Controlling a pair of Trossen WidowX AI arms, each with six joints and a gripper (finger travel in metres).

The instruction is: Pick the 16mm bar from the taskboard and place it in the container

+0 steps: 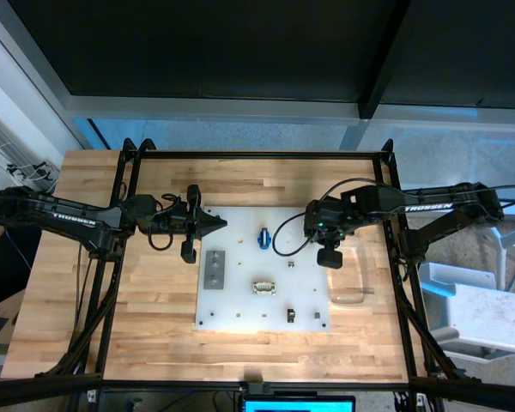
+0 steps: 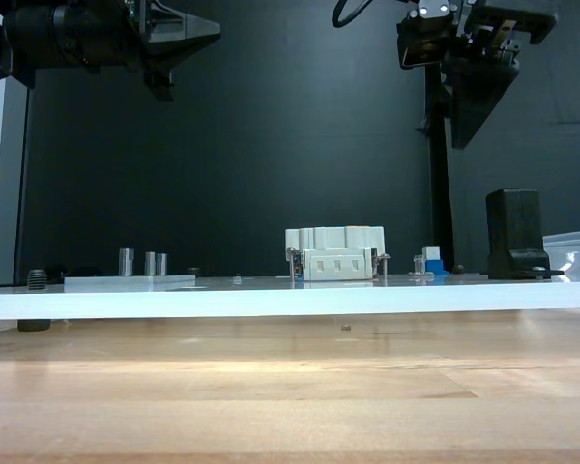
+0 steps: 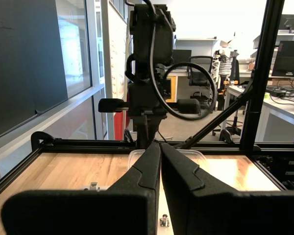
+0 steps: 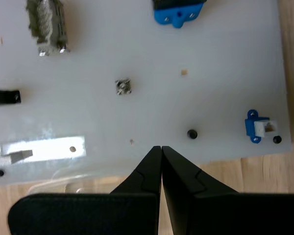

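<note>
Currently: left gripper (image 1: 221, 223) and right gripper (image 4: 161, 147) both pinched closed, empty, hovering high. 16mm bar (image 4: 123, 86) stands upright on the taskboard (image 1: 240, 309), inboard of my right fingertips, the nearer arm. Container (image 1: 350, 299) sits off the board's right edge.

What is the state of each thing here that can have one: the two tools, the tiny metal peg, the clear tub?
Left arm's black tool: shut, empty, high over the white square board, left edge.
Right arm's black tool: shut, empty, above the board's right edge.
Tiny grey metal peg: on the board, not gripped.
Clear plastic tub: beside the board, nothing seen inside.
</note>
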